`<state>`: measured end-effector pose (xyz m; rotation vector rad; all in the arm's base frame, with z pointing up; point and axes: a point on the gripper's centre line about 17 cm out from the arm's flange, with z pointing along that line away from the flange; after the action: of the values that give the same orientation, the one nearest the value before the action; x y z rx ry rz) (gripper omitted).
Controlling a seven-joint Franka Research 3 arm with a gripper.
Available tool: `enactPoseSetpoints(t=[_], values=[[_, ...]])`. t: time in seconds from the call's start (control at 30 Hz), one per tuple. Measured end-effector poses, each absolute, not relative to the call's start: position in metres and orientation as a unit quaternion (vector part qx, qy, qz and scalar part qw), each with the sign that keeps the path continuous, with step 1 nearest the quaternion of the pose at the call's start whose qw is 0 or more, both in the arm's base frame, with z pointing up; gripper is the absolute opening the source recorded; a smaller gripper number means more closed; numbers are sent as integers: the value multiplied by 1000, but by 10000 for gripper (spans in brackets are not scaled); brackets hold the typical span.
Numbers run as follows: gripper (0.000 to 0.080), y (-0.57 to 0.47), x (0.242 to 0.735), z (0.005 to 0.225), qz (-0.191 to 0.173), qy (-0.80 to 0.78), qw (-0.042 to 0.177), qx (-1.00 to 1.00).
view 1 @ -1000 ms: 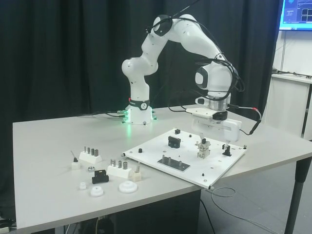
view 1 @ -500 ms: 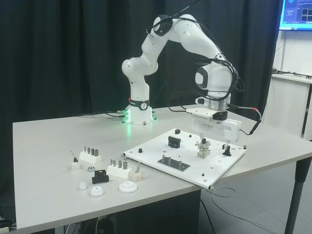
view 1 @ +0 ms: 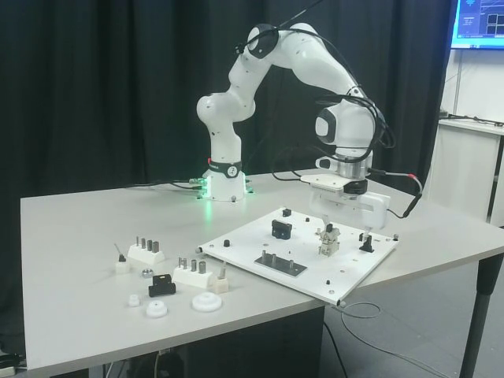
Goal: Insert waterproof.
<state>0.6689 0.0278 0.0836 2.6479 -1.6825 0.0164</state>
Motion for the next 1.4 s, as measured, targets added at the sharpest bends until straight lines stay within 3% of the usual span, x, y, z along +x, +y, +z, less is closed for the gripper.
enactPoseSetpoints(t=[1.4], values=[[800,36,665,86,-2,-540,6,842]])
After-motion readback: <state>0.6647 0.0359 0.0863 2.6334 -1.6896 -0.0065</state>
